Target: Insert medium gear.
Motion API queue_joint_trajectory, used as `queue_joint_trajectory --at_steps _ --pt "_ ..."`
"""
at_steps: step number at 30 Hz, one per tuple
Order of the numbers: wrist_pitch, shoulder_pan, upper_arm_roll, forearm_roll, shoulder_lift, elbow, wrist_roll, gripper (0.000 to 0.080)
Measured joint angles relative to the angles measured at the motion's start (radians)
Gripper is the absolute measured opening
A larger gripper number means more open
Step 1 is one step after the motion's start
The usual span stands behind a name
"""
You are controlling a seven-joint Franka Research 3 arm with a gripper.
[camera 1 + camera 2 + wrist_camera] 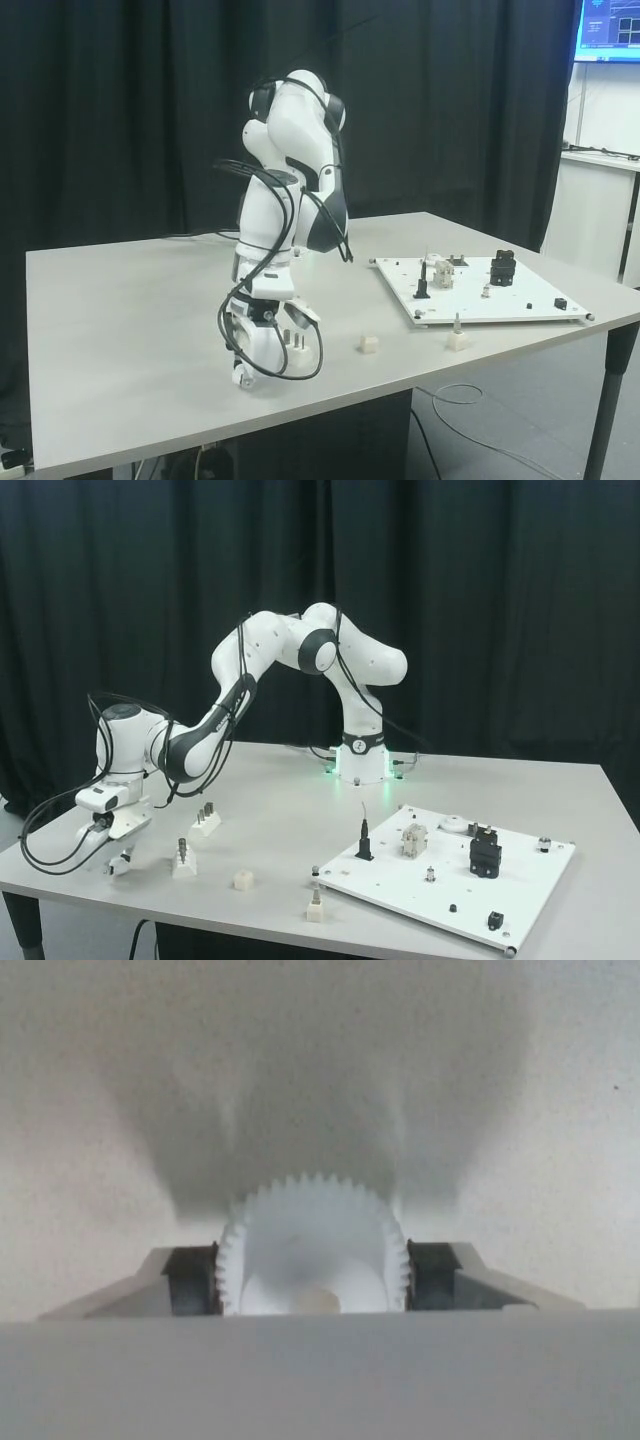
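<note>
From the wrist camera I see the end effector [313,1278] clamped on the white toothed plastic medium gear [313,1250], one black finger pad [190,1280] pressed against each side of its rim. The gear hangs just above the grey desk [560,1160], with its shadow spread over the surface beneath it.

In the second room view the white arm [250,670] reaches out from its base at the far side and folds down to the near left corner of the desk [280,810], where the end effector [118,860] sits low over the surface. Just to its right stand two small white block fixtures [183,858], each with a pin or part on top, and further right lie a small pale cube [242,879] and another small white block with an upright pin [315,900].

The white assembly board [450,875], carrying pegs and black parts, lies well apart from the gear on the right side of the desk. A black curtain [500,600] hangs behind everything.
</note>
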State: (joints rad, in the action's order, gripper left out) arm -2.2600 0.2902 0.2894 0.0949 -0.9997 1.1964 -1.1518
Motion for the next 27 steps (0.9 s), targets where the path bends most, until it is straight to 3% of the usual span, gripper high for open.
queue_joint_trajectory --at_steps 27 --pt "0.032 -0.001 0.001 0.002 0.0 -0.031 0.033 0.0399"
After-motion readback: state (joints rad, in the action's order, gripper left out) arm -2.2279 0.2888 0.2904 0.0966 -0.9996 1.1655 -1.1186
